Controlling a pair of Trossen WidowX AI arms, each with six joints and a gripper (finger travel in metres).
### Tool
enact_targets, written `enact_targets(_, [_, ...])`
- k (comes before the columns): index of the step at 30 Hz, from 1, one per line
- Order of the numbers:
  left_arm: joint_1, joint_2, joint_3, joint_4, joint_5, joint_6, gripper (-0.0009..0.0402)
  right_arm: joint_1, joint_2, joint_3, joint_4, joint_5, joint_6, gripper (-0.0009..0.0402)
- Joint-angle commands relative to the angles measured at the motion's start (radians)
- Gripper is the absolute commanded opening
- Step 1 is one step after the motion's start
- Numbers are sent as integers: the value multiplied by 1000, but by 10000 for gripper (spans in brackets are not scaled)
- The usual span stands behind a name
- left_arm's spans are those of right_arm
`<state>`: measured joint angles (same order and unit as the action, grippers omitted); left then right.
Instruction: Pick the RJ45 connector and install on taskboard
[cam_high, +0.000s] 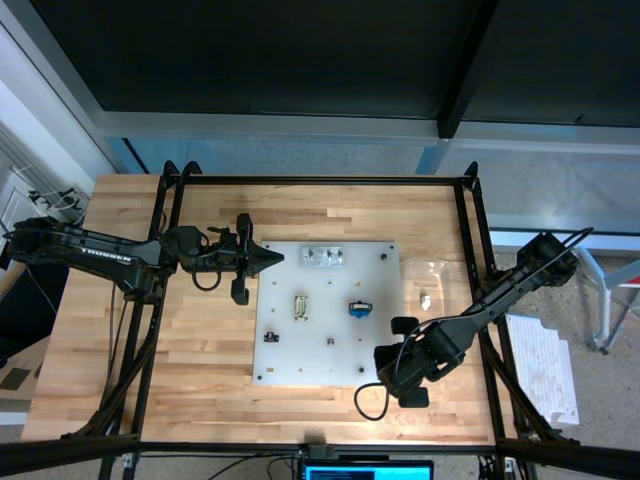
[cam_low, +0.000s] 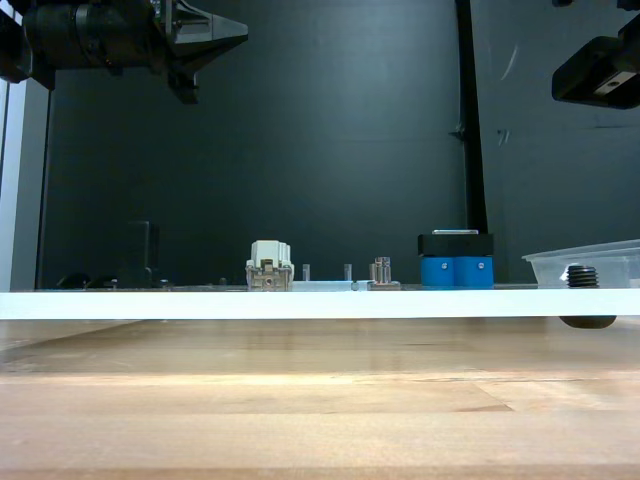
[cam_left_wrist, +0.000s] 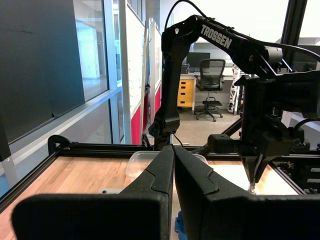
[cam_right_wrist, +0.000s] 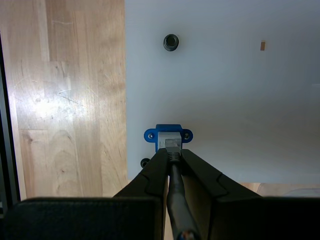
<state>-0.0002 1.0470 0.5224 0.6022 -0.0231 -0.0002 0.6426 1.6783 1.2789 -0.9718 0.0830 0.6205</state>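
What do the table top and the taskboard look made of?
The table: wood, light butcher-block strips with visible grain, satin sheen. The taskboard: probably matte white plastic, smooth and uniform. The right gripper holds the RJ45 connector above it; the left gripper hangs shut at its left edge.

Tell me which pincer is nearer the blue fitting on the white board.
Right. The right pincer hangs above the taskboard, close to the blue fitting, gripping the RJ45 connector. The left pincer is shut, raised over the taskboard's left edge.
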Motion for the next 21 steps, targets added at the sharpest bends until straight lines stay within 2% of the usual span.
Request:
enact_targets(1, [0, 0, 0, 0, 0, 0, 0, 2, 1, -6, 2, 1, 3, 0])
enact_targets(10, [0, 0, 0, 0, 0, 0, 0, 6, 1, -67, 80, 0, 5, 0])
enact_targets(21, [0, 0, 0, 0, 0, 0, 0, 6, 12, -63, 79, -4, 4, 0])
